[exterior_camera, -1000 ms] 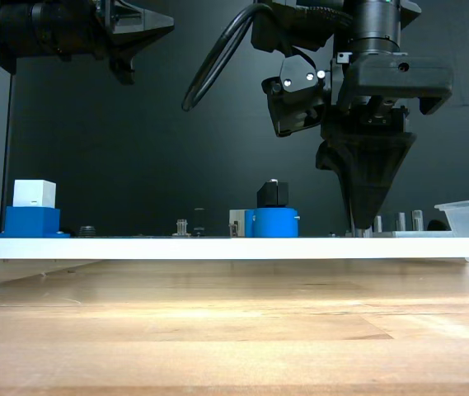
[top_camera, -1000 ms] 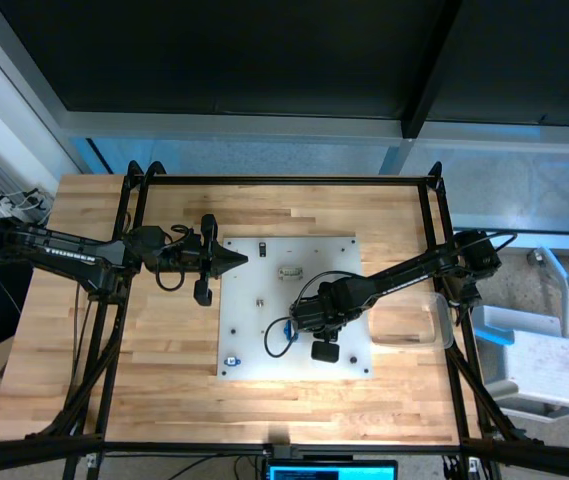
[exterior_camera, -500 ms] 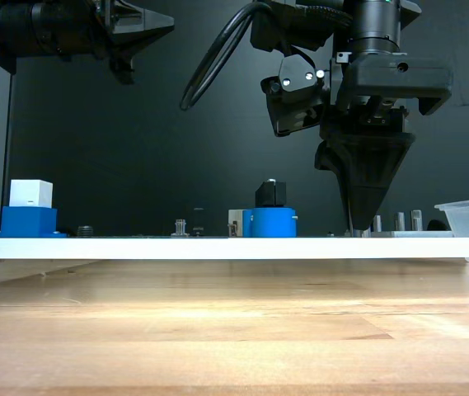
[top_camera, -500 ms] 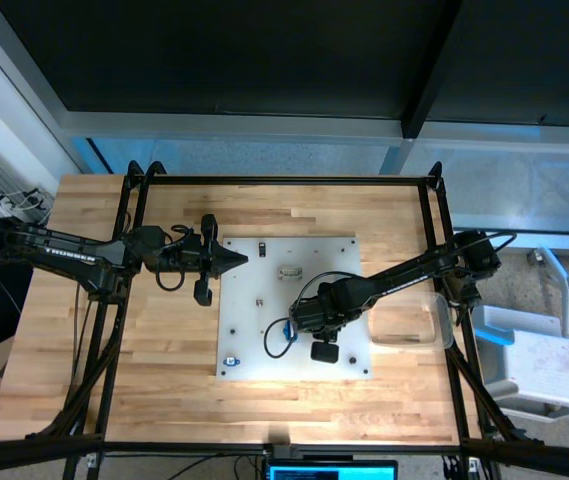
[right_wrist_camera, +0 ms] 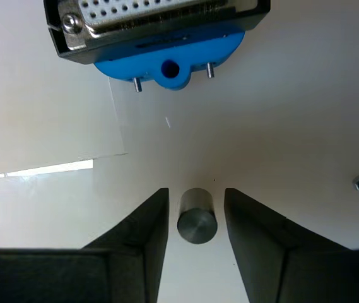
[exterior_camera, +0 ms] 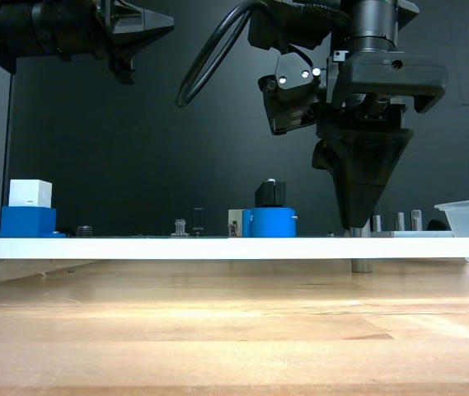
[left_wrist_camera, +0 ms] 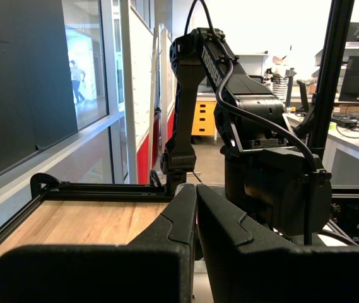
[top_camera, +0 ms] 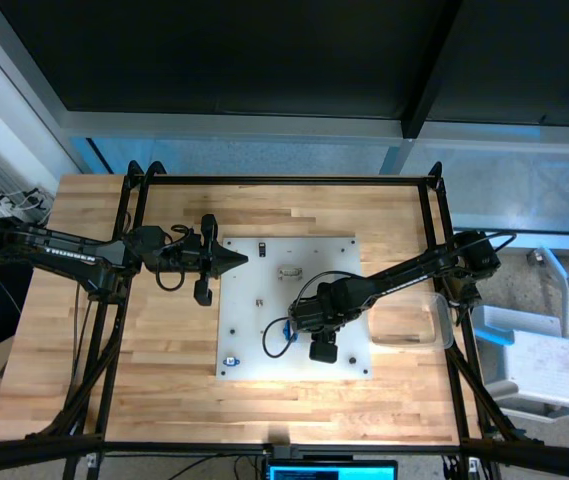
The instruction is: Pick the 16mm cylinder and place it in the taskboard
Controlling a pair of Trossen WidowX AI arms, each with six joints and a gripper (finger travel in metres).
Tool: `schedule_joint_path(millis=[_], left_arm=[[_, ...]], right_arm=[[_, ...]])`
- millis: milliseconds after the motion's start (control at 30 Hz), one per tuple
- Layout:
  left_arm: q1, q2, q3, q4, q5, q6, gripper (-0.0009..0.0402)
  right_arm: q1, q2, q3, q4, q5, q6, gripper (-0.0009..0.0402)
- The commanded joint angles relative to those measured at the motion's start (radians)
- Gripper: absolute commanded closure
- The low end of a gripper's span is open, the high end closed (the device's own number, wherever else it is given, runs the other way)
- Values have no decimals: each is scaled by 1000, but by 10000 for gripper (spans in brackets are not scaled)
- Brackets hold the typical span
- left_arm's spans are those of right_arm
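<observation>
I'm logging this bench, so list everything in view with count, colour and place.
table: one, light wood.
board: one, white, mid-table.
peg: one, grey, upright in the board.
blue fitting with white cube: one, board's near left corner.
blue fitting with black connector: one, on the board near the peg.
metal block: one, grey, board's far part.
tray: one, clear, on the table right of the board.
left gripper: one, black, shut, high over the board's left edge.
right gripper: one, black, open, pointing down astride the peg, not touching it.
</observation>
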Motion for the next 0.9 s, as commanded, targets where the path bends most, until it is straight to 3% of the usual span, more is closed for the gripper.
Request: schedule_joint_path(millis=[33,900], left_arm=[[0,0,0,0,0,0,393],[0,0,0,0,0,0,393]], right_arm=[[0,-2,8,-8,0,-2,251],[2,-102,18,-103,1,-6,240]])
